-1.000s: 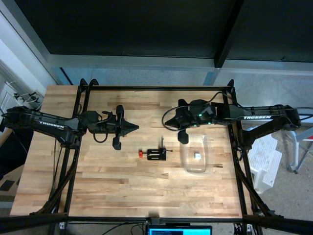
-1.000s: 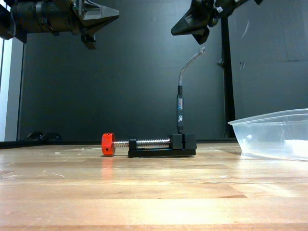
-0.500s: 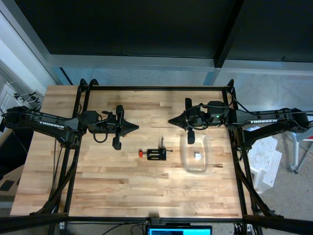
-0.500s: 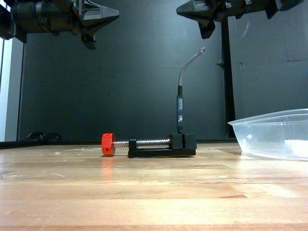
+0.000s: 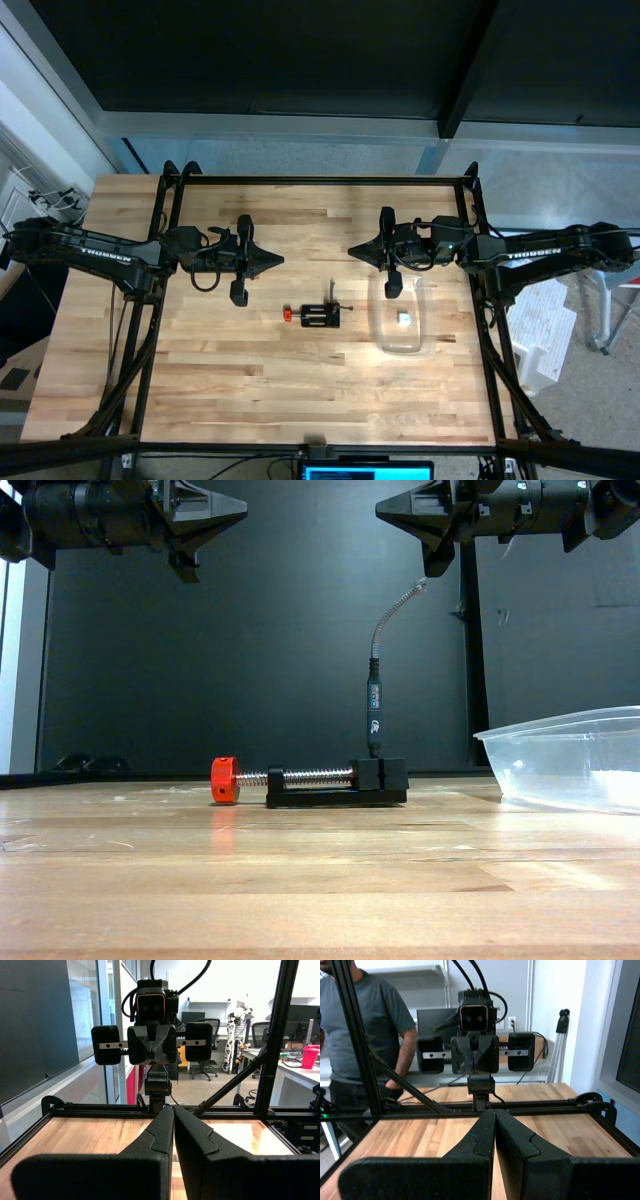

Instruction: Pick the USB-C connector and install on taskboard

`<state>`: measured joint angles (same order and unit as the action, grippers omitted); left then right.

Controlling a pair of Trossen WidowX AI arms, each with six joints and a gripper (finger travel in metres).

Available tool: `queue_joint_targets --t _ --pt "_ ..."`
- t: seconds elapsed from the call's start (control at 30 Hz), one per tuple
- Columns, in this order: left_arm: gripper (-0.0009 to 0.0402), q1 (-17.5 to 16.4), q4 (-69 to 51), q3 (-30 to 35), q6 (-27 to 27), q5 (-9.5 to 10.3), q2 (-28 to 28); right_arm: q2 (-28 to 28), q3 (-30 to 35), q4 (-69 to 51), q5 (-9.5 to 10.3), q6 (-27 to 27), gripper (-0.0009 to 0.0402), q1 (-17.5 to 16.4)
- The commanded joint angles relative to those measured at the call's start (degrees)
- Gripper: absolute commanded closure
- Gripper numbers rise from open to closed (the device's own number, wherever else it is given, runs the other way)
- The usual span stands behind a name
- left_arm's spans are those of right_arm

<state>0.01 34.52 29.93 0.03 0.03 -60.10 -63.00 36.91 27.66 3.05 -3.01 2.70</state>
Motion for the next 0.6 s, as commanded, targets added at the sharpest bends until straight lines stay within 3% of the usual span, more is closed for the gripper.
queue_joint_targets --t 0.03,0.6 --pt "0.0393 -0.02 0.00 0.02 0.00 0.00 -0.02 -0.02 -0.81 1.66 0.02 -0.61 0.0393 -0.11" --pt "0.0393 -0.02 0.00 0.02 0.00 0.00 -0.02 -0.02 -2.47 2.32 0.24 -0.57 0.0393 -0.26"
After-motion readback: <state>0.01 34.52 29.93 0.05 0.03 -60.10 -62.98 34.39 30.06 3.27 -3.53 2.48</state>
